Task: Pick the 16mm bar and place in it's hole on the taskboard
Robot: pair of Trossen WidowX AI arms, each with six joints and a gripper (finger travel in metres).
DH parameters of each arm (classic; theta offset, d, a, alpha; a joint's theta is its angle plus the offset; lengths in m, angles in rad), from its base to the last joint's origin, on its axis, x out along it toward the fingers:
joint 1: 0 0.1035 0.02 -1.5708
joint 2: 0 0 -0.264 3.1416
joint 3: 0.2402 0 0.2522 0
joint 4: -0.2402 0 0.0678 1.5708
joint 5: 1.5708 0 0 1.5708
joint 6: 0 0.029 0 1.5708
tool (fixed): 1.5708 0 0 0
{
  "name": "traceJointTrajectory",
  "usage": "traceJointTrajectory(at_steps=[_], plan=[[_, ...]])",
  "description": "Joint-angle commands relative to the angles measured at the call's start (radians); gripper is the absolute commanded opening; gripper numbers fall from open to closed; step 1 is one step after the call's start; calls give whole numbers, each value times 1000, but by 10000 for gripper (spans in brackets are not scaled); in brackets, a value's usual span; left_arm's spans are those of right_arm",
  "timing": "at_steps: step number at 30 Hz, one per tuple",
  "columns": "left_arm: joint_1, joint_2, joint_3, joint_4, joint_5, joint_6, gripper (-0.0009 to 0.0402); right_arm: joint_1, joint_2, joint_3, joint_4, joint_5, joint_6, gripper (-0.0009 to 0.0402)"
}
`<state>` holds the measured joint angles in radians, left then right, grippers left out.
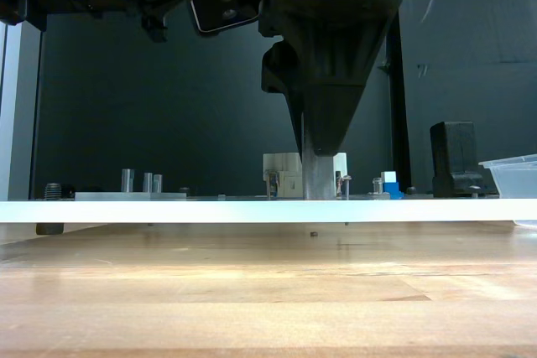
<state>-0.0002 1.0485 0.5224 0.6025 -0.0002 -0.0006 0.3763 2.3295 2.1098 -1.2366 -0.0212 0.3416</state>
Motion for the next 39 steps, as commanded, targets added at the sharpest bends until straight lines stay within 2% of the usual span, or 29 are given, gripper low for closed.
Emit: traceJointTrajectory(at_steps=[1, 13, 17, 22, 32, 39], plan=[[0, 0, 0, 0, 0, 0, 0, 0, -5, 0, -1, 3, 0, 138], [0, 0, 0, 0, 0, 0, 0, -1, -13, 0, -11, 2, 0, -2], [0, 0, 0, 0, 0, 0, 0, -1, -14, 0, -11, 2, 0, 7], [0, 0, 0, 0, 0, 0, 0, -1, -25, 0, -14, 2, -13, -1], [0, 0, 0, 0, 0, 0, 0, 0, -102, 0, -45, -2, -73, 0], [0, 0, 0, 0, 0, 0, 0, 7, -185, -43, -98, 3, -218, 0]])
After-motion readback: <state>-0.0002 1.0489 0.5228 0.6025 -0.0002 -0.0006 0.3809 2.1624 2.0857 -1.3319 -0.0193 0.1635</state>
